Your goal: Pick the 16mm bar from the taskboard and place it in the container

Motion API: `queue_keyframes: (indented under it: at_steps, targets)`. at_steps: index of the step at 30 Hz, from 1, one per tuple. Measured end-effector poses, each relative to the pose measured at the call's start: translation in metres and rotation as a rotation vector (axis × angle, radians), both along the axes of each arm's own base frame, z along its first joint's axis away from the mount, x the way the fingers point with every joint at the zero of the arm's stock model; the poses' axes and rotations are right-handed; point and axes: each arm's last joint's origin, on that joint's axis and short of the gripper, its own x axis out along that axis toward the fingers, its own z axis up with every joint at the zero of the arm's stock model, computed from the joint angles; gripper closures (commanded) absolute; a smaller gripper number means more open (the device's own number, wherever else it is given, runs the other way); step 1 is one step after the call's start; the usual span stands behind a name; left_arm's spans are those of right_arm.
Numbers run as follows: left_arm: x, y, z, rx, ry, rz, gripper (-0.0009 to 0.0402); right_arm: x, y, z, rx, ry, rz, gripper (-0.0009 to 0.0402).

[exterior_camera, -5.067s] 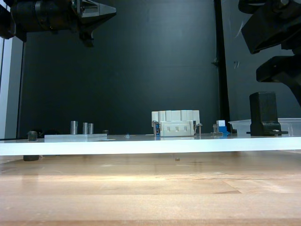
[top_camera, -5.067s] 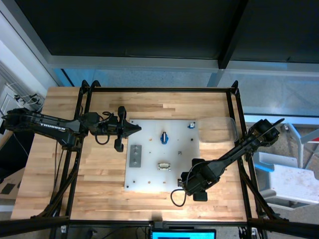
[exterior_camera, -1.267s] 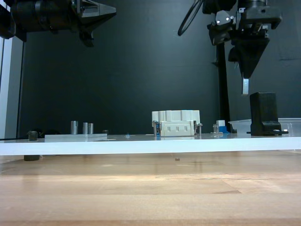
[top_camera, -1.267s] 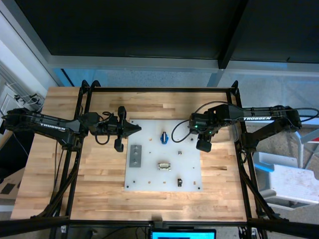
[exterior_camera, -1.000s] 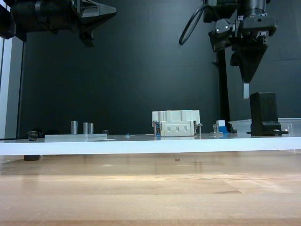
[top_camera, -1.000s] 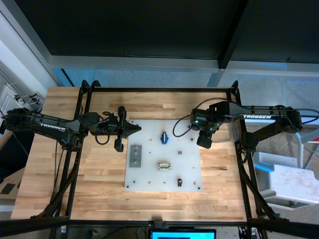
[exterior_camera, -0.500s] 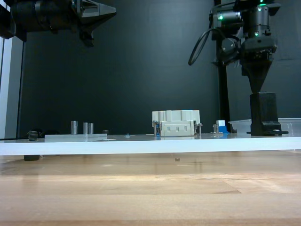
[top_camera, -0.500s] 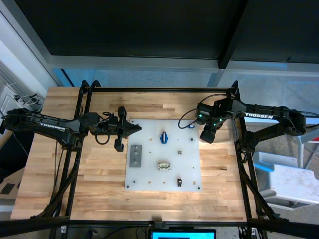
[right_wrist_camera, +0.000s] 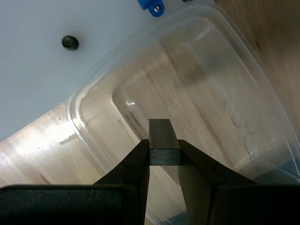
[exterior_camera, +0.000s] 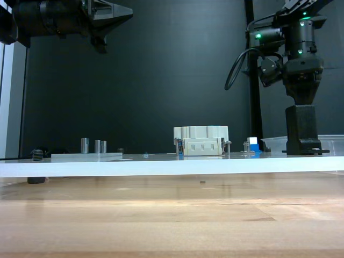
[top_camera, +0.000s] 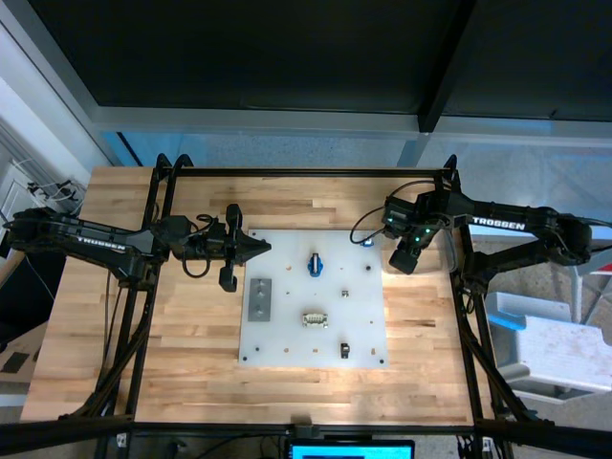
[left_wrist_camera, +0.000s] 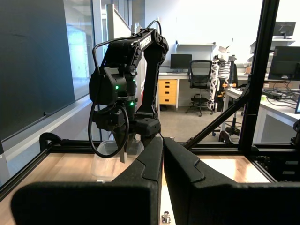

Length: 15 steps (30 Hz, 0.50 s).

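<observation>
Taskboard is lying unmoved as the right arm, at the board's far right edge a moment ago, is now reaching out above the container. Right gripper is pointing down, pinching the 16mm bar over it. Left gripper is hovering closed and empty by the board's far left corner.

Open container lies unobstructed beneath right pincer.

Bright overhead light, blurred wrist foreground
</observation>
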Motion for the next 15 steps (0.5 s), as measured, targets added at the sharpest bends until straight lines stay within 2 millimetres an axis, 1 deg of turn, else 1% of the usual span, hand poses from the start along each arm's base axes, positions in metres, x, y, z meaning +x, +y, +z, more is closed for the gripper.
queue_keyframes:
  at_steps: [3,15]
  targets:
    - [0.0,0.0,0.0,0.0,0.0,0.0,0.0393,-0.0027,-0.0007,-0.0016,0.002,0.004,-0.009,0.0393]
    - [0.0,0.0,0.0,0.0,0.0,0.0,0.0393,-0.0028,-0.0009,-0.0015,0.001,0.001,-0.01,0.0393]
